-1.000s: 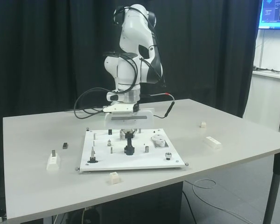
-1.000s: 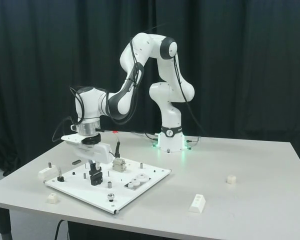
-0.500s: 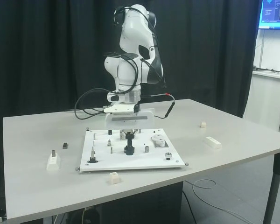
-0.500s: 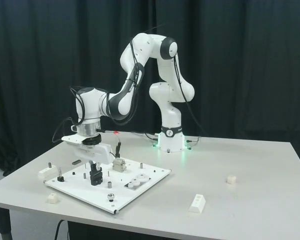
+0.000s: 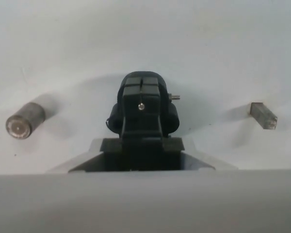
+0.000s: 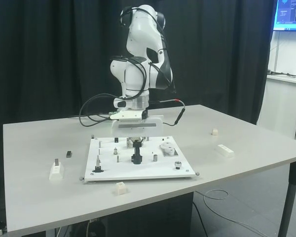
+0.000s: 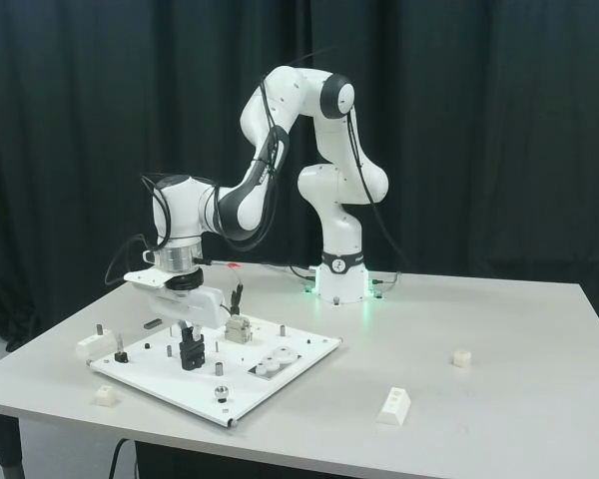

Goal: Insert D-SUB.

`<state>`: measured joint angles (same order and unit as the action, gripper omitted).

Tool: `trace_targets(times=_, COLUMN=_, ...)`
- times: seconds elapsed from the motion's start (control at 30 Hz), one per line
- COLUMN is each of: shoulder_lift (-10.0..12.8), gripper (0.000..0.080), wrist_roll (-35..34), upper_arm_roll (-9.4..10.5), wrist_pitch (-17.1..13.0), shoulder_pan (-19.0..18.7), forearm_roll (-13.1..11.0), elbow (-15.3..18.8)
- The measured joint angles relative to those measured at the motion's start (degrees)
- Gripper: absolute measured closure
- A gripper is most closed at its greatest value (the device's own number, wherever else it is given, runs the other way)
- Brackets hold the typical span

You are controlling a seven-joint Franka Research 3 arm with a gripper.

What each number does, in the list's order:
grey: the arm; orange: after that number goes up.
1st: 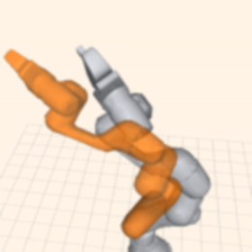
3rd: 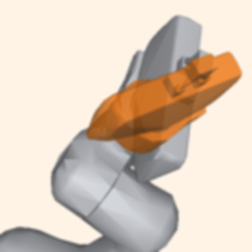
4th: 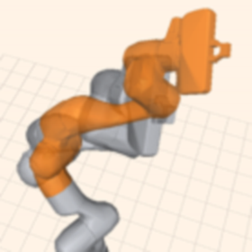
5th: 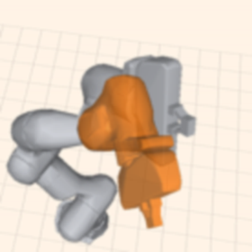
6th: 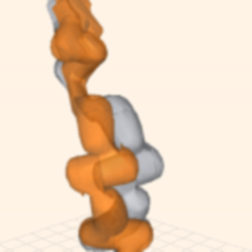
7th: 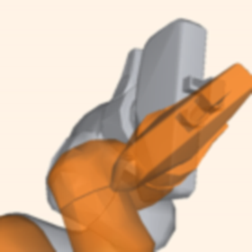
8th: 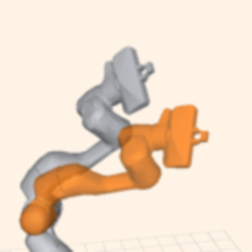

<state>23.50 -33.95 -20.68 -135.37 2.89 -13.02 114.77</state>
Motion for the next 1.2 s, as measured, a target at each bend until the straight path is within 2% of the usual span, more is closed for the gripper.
trace_targets(times=0.67, shoulder_lift=-0.1, gripper=0.0649, wrist_roll=0.0, upper_arm_roll=-0.04, wrist_pitch=-0.3, shoulder_pan=0.0, forearm_roll=-0.1, elbow=0.4)
trace_targets(times=0.7, shoulder_lift=-0.1, gripper=0.0598, wrist_roll=0.0, upper_arm_roll=-0.03, wrist_pitch=-0.3, shoulder_pan=-0.1, forearm_roll=-0.1, elbow=0.5)
trace_targets(times=0.87, shoulder_lift=-0.1, gripper=0.0598, wrist_roll=0.0, upper_arm_roll=-0.04, wrist_pitch=-0.3, shoulder_pan=-0.3, forearm_roll=-0.1, elbow=0.8)
trace_targets(times=0.9, shoulder_lift=-0.1, gripper=0.0281, wrist_roll=0.0, upper_arm_roll=-0.04, wrist_pitch=-0.3, shoulder_pan=-0.3, forearm_roll=-0.1, elbow=0.8)
trace_targets(times=1.07, shoulder_lift=-0.2, gripper=0.0281, wrist_roll=0.0, upper_arm_roll=-0.05, wrist_pitch=-0.3, shoulder_pan=-0.3, forearm_roll=-0.1, elbow=0.8)
trace_targets(times=1.1, shoulder_lift=-0.3, gripper=0.0065, wrist_roll=0.0, upper_arm_roll=-0.06, wrist_pitch=-0.3, shoulder_pan=-0.3, forearm_roll=-0.1, elbow=0.8)
trace_targets(times=1.2, shoulder_lift=-0.7, gripper=0.0065, wrist_roll=0.0, upper_arm_roll=-0.09, wrist_pitch=-0.1, shoulder_pan=-0.4, forearm_roll=-0.1, elbow=0.8)
